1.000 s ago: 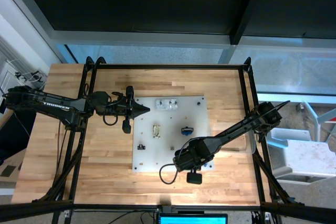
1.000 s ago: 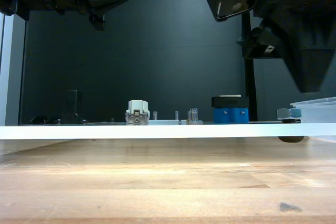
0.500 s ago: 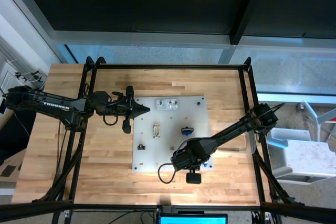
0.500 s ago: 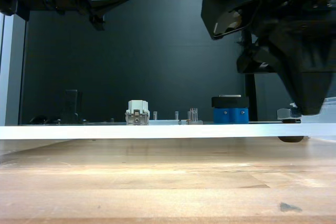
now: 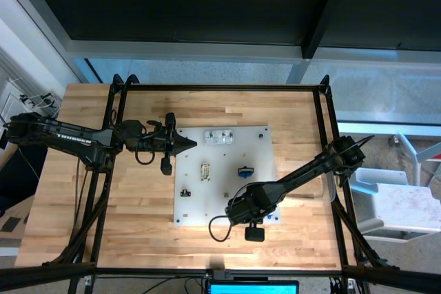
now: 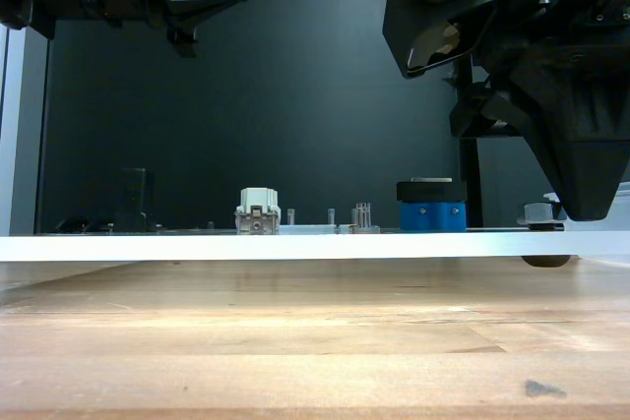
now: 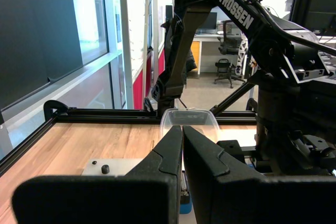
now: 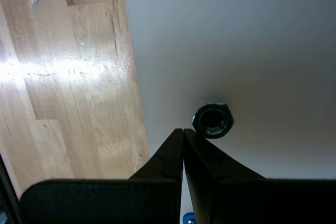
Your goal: Unfasten the M12 fastener and place in the container
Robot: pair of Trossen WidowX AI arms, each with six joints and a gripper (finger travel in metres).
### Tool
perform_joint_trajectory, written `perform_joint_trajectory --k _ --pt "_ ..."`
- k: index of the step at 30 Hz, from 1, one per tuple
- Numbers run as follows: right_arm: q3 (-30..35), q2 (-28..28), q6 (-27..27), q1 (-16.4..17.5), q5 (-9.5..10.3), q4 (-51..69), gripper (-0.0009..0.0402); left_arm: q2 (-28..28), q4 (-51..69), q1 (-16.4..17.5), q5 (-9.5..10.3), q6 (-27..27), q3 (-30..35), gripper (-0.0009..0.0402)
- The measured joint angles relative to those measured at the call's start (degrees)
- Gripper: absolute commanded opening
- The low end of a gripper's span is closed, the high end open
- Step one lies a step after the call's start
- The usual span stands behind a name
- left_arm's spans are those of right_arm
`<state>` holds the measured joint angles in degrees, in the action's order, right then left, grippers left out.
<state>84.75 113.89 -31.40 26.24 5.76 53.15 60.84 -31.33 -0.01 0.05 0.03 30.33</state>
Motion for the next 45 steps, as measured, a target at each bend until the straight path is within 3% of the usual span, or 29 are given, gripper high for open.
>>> perform_joint_trajectory --k 9,10,11,13,14,15,17,26,30,33,35,40,42,45 --pt "0.0 0.0 -0.2 0.0 -0.24 0.0 0.0000 0.0 0.0 0.0 0.00 0.0 0.0 0.0000" --pt "0.0 0.0 -0.4 0.0 -0.98 0.2 0.0000 0.0 0.0 0.0 0.00 0.0 0.0 0.0000" --pt "0.0 0.0 -1.3 0.0 -3.28 1.1 0.0000 0.0 0.0 0.0 0.00 0.0 0.0 0.0000" --pt "0.3 0.0 -5.6 0.3 -13.14 5.1 0.0000 0.0 0.0 0.0 0.00 0.0 0.0 0.0000" --pt "0.8 0.0 -6.3 0.1 -16.15 6.2 0.0000 0.0 0.0 0.0 0.00 0.0 0.0 0.0000" --pt "1.3 0.0 -6.1 -0.1 -17.77 6.8 0.0000 0.0 0.0 0.0 0.00 0.0 0.0 0.0000" --pt "1.6 -0.4 -5.8 -0.3 -18.64 7.8 0.0000 0.0 0.0 0.0 0.00 0.0 0.0 0.0000" --pt "1.6 -0.7 -5.7 0.0 -16.85 7.6 0.0000 0.0 0.0 0.0 0.04 0.0 0.0 0.0000" --pt "1.6 -1.3 -5.3 0.3 -12.48 5.9 0.0000 0.0 0.0 0.0 -0.04 0.0 0.0 0.0000" --pt "1.6 -2.2 -5.2 0.2 -10.34 4.4 0.0000 0.0 -0.1 0.0 0.02 0.0 0.0 0.0000" --pt "1.6 -2.6 -5.2 0.1 -7.41 3.6 0.0000 0.0 0.0 0.0 0.00 0.0 0.0 0.0000" --pt "1.6 -3.0 -4.5 0.4 2.05 1.2 0.0000 0.0 0.0 0.0 0.00 0.0 0.0 0.0000" --pt "1.6 -2.8 -3.9 0.3 3.19 0.9 0.0000 0.0 0.0 0.0 0.00 0.0 0.0 0.0000" --pt "1.6 -2.1 -3.4 0.2 3.23 0.8 0.0000 0.0 0.0 0.0 0.02 0.0 0.0 0.0000"
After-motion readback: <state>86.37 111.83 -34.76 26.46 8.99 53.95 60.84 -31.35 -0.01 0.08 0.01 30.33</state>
